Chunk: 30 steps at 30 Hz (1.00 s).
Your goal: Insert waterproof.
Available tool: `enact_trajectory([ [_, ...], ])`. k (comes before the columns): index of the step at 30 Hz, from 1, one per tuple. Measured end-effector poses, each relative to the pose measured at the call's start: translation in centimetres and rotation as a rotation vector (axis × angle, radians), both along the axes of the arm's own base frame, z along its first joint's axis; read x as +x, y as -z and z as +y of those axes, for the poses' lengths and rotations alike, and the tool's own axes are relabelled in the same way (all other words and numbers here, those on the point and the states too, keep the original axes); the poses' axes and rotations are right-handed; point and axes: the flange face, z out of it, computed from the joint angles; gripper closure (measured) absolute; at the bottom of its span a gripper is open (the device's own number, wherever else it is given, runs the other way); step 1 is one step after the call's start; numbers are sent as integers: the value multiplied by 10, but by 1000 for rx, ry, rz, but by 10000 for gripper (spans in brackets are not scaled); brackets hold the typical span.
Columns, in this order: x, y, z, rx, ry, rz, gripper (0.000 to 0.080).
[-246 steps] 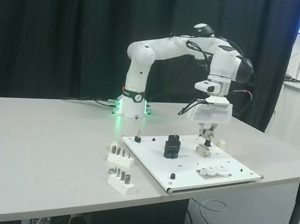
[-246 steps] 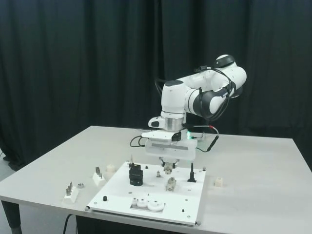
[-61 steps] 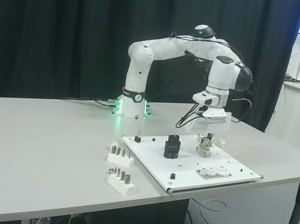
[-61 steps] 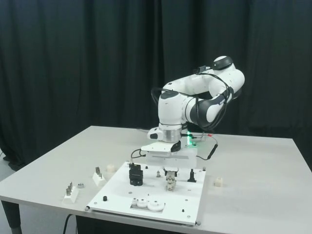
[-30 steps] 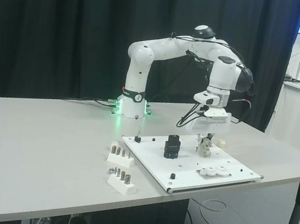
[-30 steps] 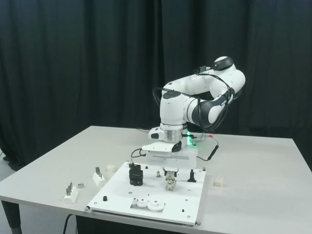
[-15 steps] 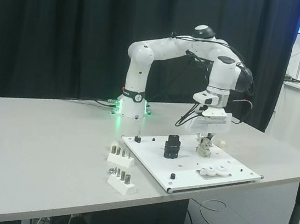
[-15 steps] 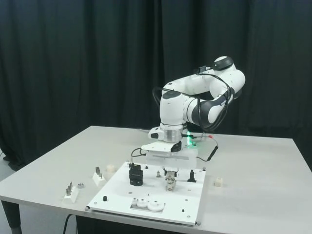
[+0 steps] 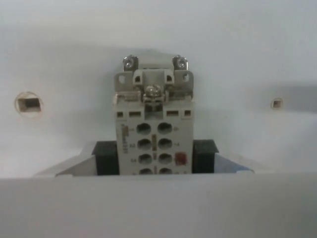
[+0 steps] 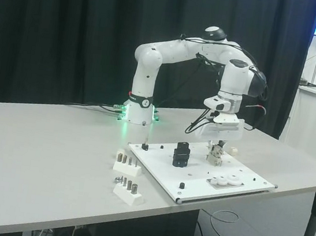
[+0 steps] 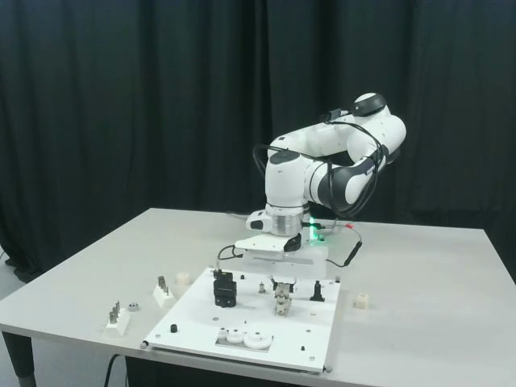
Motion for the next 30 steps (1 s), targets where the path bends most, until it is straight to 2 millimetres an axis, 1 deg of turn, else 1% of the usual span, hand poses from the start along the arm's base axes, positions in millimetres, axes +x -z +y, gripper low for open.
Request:
enact_trajectory([
  [22,-1,-1,1,-10,-68,-13,493],
  [30,-2,0,0,-13,-54,-20,493],
])
